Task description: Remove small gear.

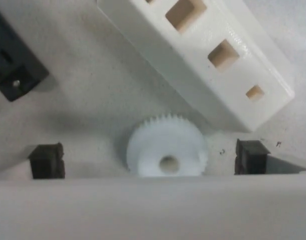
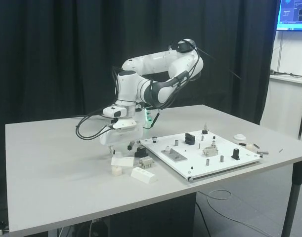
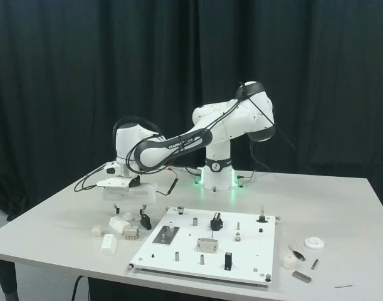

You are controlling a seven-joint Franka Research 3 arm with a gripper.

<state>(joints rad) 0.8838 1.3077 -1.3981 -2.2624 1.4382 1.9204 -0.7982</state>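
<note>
In the wrist view a small white gear [image 1: 167, 150] with a round centre hole lies flat on the grey table. My gripper [image 1: 148, 159] is open. Its black fingertips [image 1: 46, 161] stand on either side of the gear with gaps between, and nothing is held. From the second room view, the gripper [image 3: 129, 209] hangs low over the table, left of the white board [image 3: 204, 251], and the gear [image 3: 127, 216] shows as a small white spot beneath it. The first room view also shows the gripper [image 2: 122, 147] just above the table.
A long white block [image 1: 208, 55] with square holes lies close beside the gear. A black part [image 1: 12, 70] sits to the other side. More white blocks [image 3: 108, 244] and a connector [image 3: 131, 232] lie near the board's left edge. A larger white gear [image 3: 314, 242] rests far right.
</note>
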